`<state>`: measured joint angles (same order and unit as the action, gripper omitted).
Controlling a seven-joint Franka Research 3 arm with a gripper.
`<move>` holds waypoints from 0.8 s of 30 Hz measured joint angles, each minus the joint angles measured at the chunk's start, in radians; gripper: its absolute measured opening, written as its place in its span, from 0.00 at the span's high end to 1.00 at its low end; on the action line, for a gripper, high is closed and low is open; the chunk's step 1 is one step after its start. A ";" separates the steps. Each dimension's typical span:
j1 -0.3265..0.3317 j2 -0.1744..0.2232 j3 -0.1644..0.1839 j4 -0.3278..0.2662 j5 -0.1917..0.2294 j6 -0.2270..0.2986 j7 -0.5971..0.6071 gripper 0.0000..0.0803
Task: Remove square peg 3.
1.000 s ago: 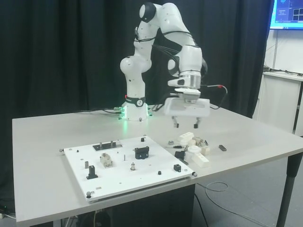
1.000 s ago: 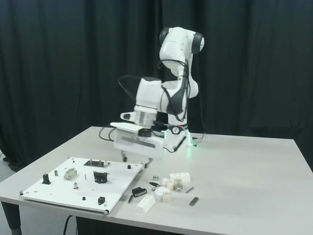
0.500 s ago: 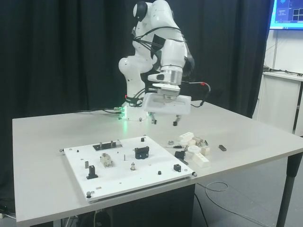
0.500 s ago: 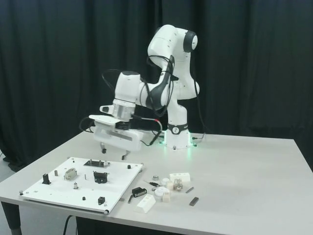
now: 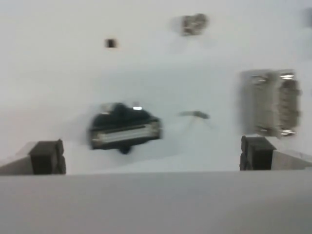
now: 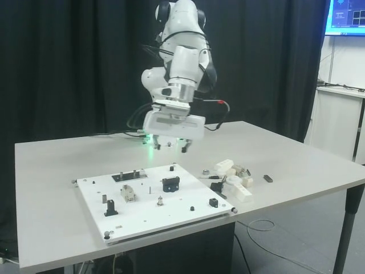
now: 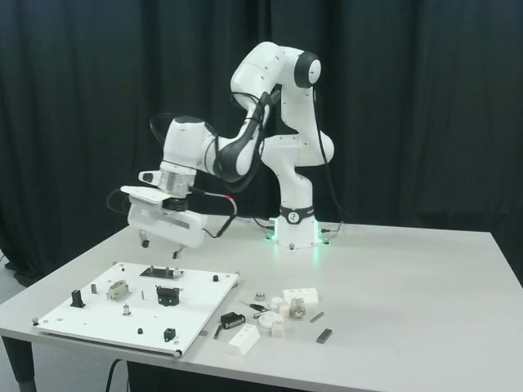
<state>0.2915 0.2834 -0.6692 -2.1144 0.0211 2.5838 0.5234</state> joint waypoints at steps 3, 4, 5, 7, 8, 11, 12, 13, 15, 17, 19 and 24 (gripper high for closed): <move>-0.029 0.006 0.000 0.006 0.000 0.010 -0.030 0.00; -0.038 0.008 0.000 0.008 0.001 0.014 -0.040 0.00; -0.048 0.012 0.000 0.010 0.003 0.019 -0.050 0.00; -0.067 0.019 0.001 0.017 0.008 0.024 -0.070 0.00; -0.077 0.024 0.001 0.022 0.011 0.025 -0.082 0.00; -0.107 0.041 0.004 0.038 0.025 0.030 -0.120 0.00; -0.118 0.047 0.005 0.044 0.034 0.031 -0.134 0.00; -0.129 0.055 0.007 0.052 0.045 0.031 -0.152 0.00; -0.151 0.071 0.011 0.069 0.073 0.031 -0.192 0.00; -0.174 0.090 0.016 0.089 0.109 0.031 -0.238 0.00; -0.197 0.110 0.022 0.110 0.148 0.031 -0.286 0.00; -0.252 0.168 0.037 0.173 0.249 0.022 -0.396 0.00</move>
